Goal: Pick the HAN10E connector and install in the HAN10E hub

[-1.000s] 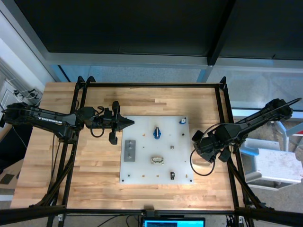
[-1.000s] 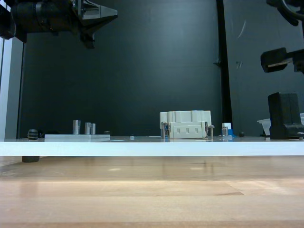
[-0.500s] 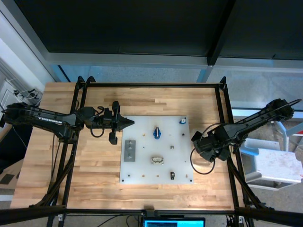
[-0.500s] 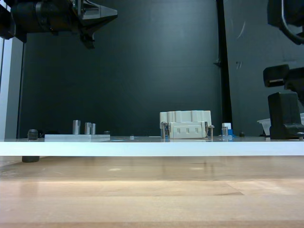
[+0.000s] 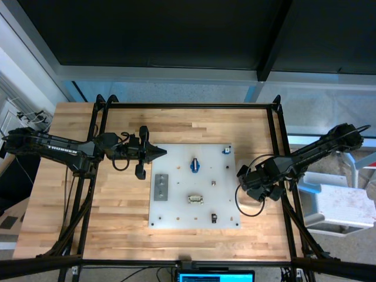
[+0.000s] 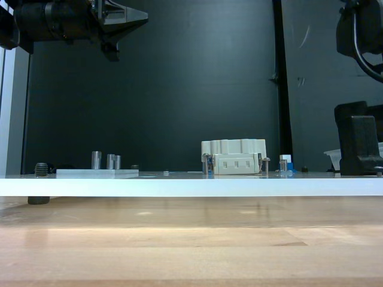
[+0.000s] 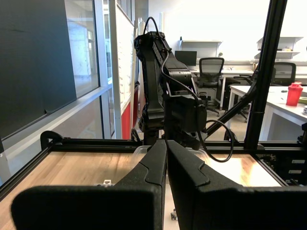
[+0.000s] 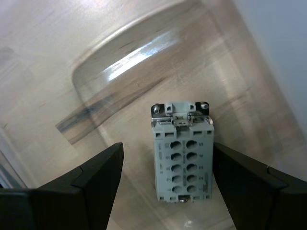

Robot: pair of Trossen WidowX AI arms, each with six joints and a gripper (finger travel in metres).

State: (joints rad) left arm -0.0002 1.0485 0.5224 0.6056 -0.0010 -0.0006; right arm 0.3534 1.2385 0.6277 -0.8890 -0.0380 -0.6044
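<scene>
Since half a second ago my right tool point(image 5: 257, 187) has sunk lower beside the right edge of the white board point(image 5: 176, 217), while the left tool point(image 5: 157, 153) has not budged from above the board's far left corner, clenched with nothing in it. Through the right wrist camera I see the right tool released, its fingers point(image 8: 86, 187) spread either side of the HAN10E connector point(image 8: 181, 153) without touching it. The connector lies flat, holed face up, in a clear dish point(image 8: 124, 52) on the wooden worktop point(image 5: 117, 235), and the HAN10E hub point(image 5: 195, 200) sits on the board towards its near edge, well apart from it.
</scene>
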